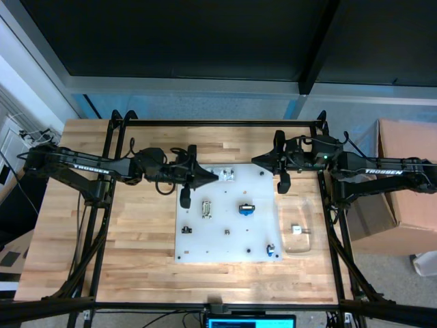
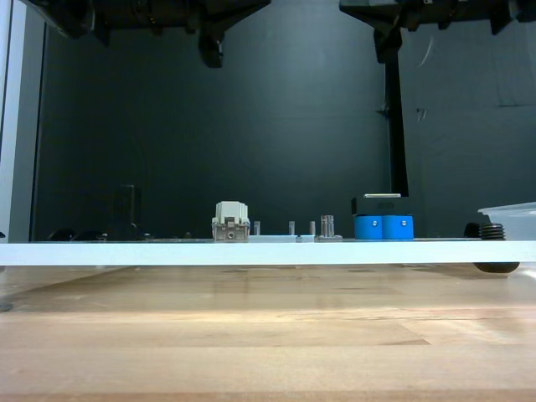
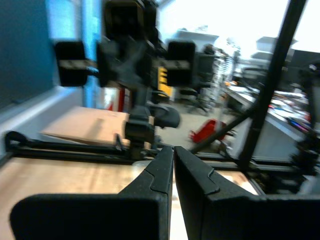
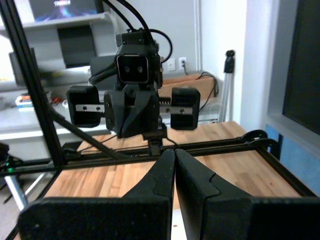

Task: Pick the RJ45 connector and install on the taskboard

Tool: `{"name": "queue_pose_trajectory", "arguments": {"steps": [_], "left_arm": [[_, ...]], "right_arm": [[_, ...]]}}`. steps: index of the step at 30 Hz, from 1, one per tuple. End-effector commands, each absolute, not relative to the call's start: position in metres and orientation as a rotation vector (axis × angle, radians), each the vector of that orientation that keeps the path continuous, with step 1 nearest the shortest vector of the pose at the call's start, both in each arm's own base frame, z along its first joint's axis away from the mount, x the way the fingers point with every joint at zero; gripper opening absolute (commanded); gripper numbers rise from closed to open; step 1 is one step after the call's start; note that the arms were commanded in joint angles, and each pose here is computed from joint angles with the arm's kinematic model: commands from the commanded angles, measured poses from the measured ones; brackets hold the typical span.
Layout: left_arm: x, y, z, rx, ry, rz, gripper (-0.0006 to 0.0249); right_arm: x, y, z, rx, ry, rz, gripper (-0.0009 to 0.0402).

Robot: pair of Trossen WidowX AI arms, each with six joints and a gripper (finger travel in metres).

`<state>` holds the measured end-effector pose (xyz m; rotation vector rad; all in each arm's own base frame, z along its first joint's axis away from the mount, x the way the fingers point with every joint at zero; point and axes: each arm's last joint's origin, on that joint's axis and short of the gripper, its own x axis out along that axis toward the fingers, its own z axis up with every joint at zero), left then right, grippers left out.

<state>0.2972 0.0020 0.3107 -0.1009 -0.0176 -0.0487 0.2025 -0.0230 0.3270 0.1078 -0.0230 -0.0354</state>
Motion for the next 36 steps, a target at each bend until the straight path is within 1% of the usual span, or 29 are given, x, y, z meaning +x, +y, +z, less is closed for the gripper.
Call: {"name": "queue_pose_trajectory", "arguments": {"steps": [1, 3, 5, 6, 10, 11, 12, 13, 14, 16, 19, 25, 28, 30, 33, 36], "left_arm": [[0.29, 0.0025, 0.313, -0.083, -0.013, -0.024, 0.0], [0.285, 0.0027, 0.3137, -0.078, -0.004, -0.015, 0.0], [0.281, 0.0032, 0.3122, -0.071, 0.003, 0.005, -0.0001], [0.278, 0.0035, 0.3113, -0.068, 0.002, 0.013, -0.0001], [0.266, 0.0035, 0.3072, -0.065, 0.0, 0.015, -0.0001], [0.264, 0.0037, 0.306, -0.065, 0.001, 0.017, -0.0001], [0.263, 0.004, 0.3047, -0.065, 0.004, 0.025, -0.0001], [0.26, 0.0043, 0.3037, -0.065, 0.004, 0.038, -0.0001], [0.259, 0.0046, 0.3026, -0.064, 0.004, 0.044, -0.0001], [0.257, 0.0056, 0.2997, -0.064, 0.011, 0.047, -0.0001], [0.256, 0.0055, 0.2992, -0.064, 0.012, 0.047, -0.0001], [0.255, 0.0059, 0.3021, -0.066, -0.007, 0.047, -0.0001], [0.255, 0.0059, 0.3021, -0.07, -0.007, 0.047, 0.0], [0.255, 0.0058, 0.3022, -0.071, -0.008, 0.045, -0.0001], [0.255, 0.0055, 0.3022, -0.073, -0.008, 0.036, 0.0], [0.255, 0.0055, 0.3027, -0.076, -0.013, 0.035, -0.0001]], "right_arm": [[0.198, -0.017, 0.32, 0.095, -0.034, -0.05, 0.0], [0.198, -0.014, 0.316, 0.094, -0.037, -0.051, 0.0], [0.199, -0.012, 0.312, 0.095, -0.031, -0.044, 0.0], [0.2, -0.012, 0.31, 0.096, -0.023, -0.043, 0.0], [0.203, -0.012, 0.309, 0.096, -0.021, -0.043, 0.0], [0.203, -0.012, 0.309, 0.095, -0.026, -0.042, 0.0], [0.203, -0.012, 0.31, 0.095, -0.031, -0.041, 0.0], [0.203, -0.011, 0.31, 0.095, -0.034, -0.038, 0.0], [0.203, -0.011, 0.31, 0.095, -0.033, -0.039, 0.0], [0.203, -0.011, 0.309, 0.095, -0.031, -0.039, 0.0], [0.203, -0.011, 0.304, 0.095, -0.02, -0.04, 0.0], [0.202, -0.012, 0.297, 0.095, -0.026, -0.06, 0.0], [0.202, -0.012, 0.296, 0.095, -0.025, -0.06, 0.0], [0.202, -0.012, 0.295, 0.091, -0.021, -0.059, 0.0], [0.202, -0.012, 0.294, 0.088, -0.017, -0.06, 0.0], [0.202, -0.012, 0.294, 0.088, -0.017, -0.06, 0.0]]}}
